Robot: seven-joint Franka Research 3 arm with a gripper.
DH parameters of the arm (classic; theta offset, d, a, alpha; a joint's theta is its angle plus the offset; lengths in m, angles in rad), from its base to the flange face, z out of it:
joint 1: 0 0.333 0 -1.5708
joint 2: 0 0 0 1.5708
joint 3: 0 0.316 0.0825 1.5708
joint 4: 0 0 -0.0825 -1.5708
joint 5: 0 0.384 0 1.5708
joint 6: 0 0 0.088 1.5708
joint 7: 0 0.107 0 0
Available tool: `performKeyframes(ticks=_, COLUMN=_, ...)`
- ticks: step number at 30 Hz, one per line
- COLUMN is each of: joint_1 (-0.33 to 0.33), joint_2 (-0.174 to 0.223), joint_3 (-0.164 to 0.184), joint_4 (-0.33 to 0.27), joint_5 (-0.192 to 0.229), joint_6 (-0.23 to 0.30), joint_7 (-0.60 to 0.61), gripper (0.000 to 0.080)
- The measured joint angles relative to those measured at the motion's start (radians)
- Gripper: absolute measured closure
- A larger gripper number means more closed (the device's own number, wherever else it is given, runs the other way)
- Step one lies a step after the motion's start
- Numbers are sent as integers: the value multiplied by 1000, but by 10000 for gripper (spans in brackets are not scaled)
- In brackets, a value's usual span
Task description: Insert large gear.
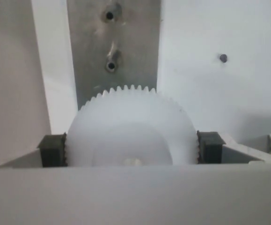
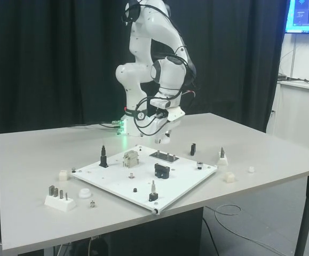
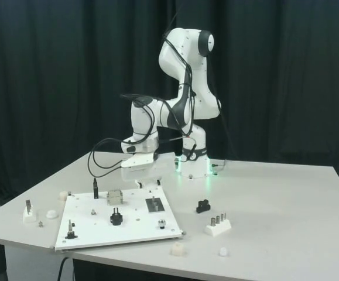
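While its two black fingers (image 1: 52, 150) press against opposite toothed edges, the gripper (image 1: 131, 151) grasps the white large gear (image 1: 131, 129), spread about as wide as the gear itself. Seen from the wrist, the gear hangs above a grey metal plate (image 1: 114, 47) with two holes, set in the white board (image 1: 210, 70). From the room cameras, the white arm (image 2: 157, 69) holds the gripper just above the board's far edge on the grey table (image 2: 31, 160).
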Motion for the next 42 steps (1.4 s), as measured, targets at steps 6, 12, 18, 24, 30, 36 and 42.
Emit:
performKeyframes(ticks=6, joint_1=0, joint_2=-31, joint_3=0, joint_4=-49, joint_5=0, joint_6=32, joint_7=0, gripper=209)
performKeyframes(ticks=12, joint_1=0, joint_2=-58, joint_3=-5, joint_4=-99, joint_5=0, joint_6=56, joint_7=-7, gripper=209)
performKeyframes(ticks=18, joint_1=0, joint_2=-66, joint_3=-14, joint_4=-128, joint_5=1, joint_6=73, joint_7=-18, gripper=209)
performKeyframes(ticks=24, joint_1=0, joint_2=-65, joint_3=-16, joint_4=-140, joint_5=9, joint_6=89, joint_7=-28, gripper=209)
performKeyframes(ticks=30, joint_1=0, joint_2=-57, joint_3=-16, joint_4=-146, joint_5=27, joint_6=119, joint_7=-40, gripper=209)
performKeyframes(ticks=36, joint_1=0, joint_2=-36, joint_3=-16, joint_4=-148, joint_5=54, joint_6=148, joint_7=-65, gripper=209)
performKeyframes(ticks=42, joint_1=0, joint_2=-11, joint_3=-19, joint_4=-148, joint_5=76, joint_6=166, joint_7=-85, gripper=209)
